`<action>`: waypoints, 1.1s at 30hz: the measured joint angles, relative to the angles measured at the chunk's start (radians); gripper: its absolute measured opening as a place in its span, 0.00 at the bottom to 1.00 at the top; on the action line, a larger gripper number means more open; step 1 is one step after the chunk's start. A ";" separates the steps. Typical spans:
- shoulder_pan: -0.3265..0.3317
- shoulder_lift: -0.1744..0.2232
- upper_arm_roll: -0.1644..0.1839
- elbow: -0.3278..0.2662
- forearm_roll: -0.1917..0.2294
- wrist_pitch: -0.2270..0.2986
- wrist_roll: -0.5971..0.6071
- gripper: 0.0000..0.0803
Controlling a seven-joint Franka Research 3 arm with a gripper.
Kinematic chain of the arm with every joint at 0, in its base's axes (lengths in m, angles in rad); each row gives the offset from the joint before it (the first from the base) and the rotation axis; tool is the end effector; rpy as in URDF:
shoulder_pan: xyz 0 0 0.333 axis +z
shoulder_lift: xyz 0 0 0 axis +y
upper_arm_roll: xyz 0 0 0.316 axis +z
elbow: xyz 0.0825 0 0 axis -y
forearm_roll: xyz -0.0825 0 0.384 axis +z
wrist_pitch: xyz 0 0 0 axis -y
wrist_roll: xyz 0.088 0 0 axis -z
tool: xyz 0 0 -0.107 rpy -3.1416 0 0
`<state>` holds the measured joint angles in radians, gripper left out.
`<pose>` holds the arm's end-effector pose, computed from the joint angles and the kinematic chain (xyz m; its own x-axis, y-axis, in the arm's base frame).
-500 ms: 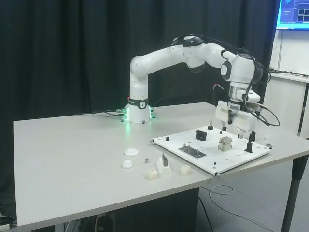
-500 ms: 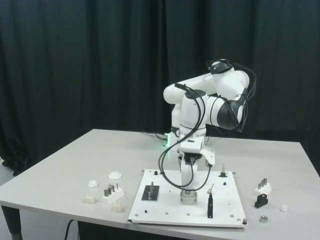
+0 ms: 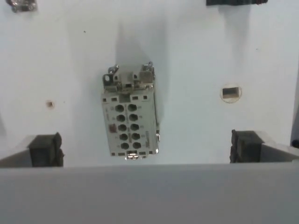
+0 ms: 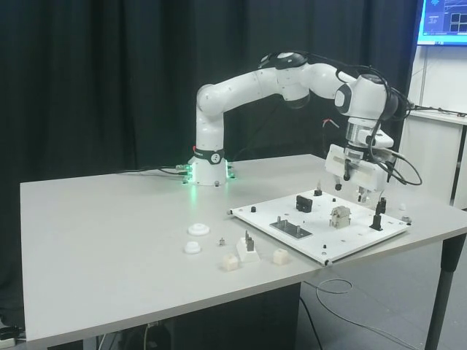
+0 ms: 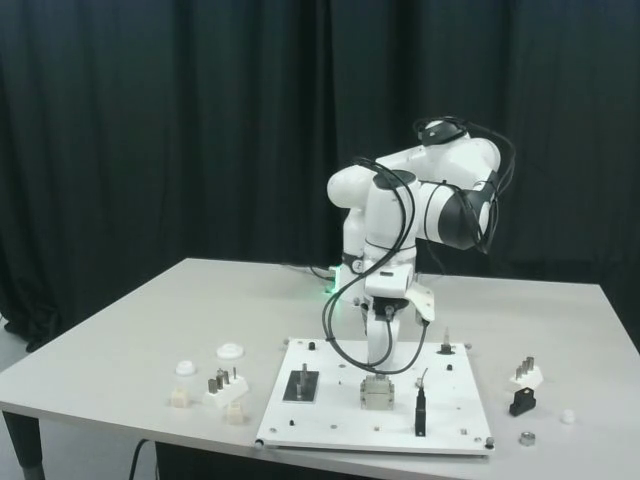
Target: Pick BNC.
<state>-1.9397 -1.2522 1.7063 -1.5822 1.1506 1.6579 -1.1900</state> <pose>0.6493 0.1637 0.2861 0.6454 0.7560 -0.1091 0.7601 -0.6497 -0.0054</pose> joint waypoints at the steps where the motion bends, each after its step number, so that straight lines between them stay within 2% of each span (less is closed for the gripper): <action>1: 0.000 0.000 0.000 0.000 0.000 0.000 0.000 1.00; 27: 0.010 0.000 -0.010 -0.007 -0.007 -0.001 0.009 1.00; 33: 0.010 0.000 -0.025 -0.013 -0.029 0.001 0.009 1.00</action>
<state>-1.9301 -1.2520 1.6815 -1.5955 1.1220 1.6585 -1.1807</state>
